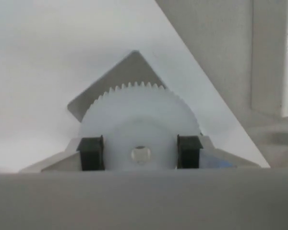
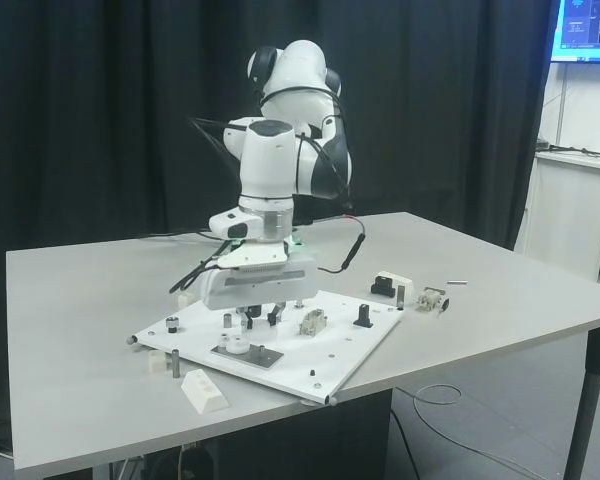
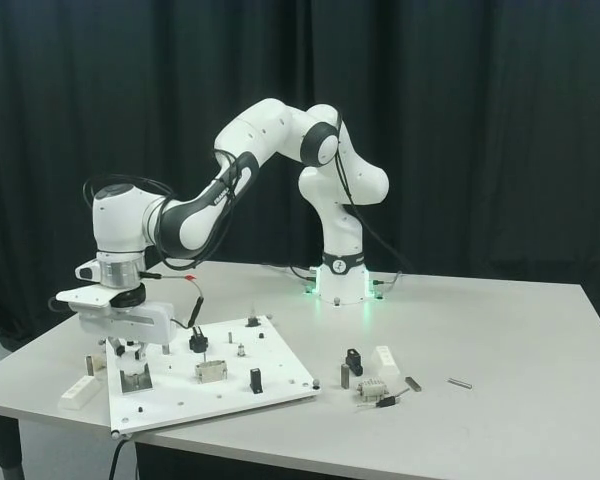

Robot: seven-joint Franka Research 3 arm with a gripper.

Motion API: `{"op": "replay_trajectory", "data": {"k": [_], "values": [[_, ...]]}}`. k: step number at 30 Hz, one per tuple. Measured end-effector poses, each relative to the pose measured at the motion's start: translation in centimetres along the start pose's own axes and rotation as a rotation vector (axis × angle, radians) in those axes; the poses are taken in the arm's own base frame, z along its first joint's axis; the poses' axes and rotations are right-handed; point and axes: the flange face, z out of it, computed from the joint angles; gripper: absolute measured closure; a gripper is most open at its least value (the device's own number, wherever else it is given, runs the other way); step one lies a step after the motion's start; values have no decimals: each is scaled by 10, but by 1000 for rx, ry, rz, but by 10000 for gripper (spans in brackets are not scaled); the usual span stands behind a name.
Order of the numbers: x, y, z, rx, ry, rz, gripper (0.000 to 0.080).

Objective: Place large gear.

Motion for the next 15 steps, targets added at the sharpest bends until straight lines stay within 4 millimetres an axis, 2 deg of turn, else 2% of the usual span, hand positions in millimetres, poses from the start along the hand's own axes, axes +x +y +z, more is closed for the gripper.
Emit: {"op": "replay_trajectory", "data": {"k": [15], "values": [[0,-2,-2,0,-2,4,476]]}}
